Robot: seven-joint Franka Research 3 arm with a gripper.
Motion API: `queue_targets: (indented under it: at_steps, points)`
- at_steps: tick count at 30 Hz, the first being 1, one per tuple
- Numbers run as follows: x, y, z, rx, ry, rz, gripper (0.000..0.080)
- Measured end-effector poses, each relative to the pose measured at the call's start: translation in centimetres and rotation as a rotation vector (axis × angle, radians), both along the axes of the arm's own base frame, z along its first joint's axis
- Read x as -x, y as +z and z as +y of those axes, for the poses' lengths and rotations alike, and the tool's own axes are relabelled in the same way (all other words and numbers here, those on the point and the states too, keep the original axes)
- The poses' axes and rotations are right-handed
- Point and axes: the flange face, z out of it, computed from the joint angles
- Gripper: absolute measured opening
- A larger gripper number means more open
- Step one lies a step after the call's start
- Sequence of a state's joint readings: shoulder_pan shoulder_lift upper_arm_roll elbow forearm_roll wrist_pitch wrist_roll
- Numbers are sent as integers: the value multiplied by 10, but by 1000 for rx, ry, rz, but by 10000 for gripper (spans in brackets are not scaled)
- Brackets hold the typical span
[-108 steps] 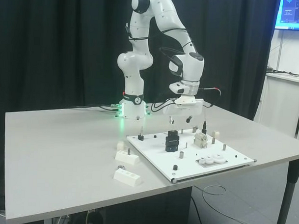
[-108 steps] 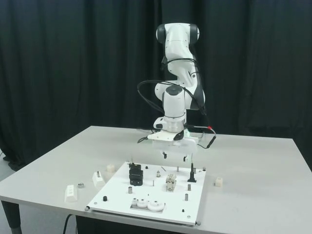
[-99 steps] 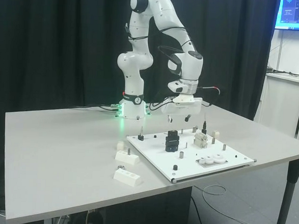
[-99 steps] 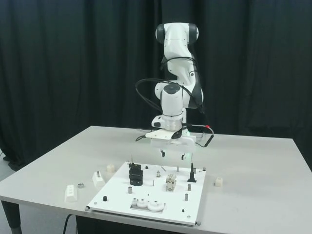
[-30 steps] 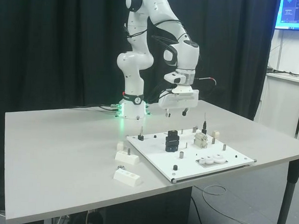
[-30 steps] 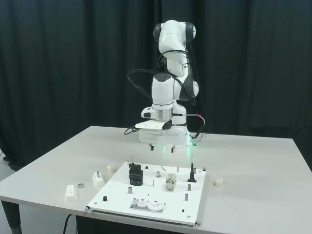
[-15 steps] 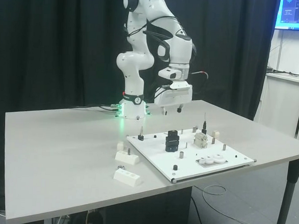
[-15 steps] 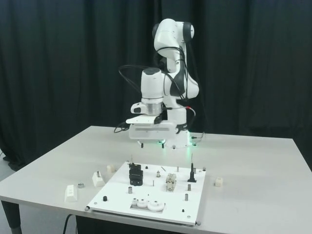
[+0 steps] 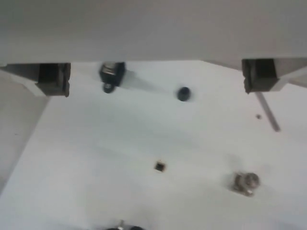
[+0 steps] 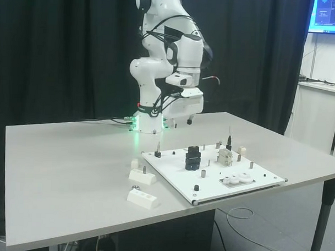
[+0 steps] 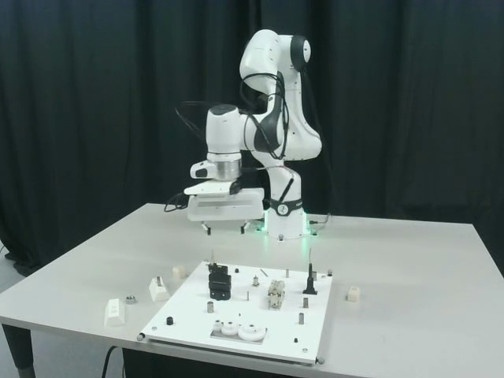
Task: Pick square peg 2.
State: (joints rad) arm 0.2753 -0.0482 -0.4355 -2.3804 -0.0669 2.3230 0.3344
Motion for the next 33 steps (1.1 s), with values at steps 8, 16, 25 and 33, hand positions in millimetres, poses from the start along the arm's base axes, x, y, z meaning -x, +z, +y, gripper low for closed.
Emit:
queue_targets:
  at_steps: [8, 16, 25, 33]
  points:
    - [6, 1, -35, -2, 30, 0, 800]
    - [13, 6, -75, 1, 60, -18, 800]
    - [17, 8, -112, 21, 87, -50, 800]
    - [12, 5, -135, 46, 98, -86, 800]
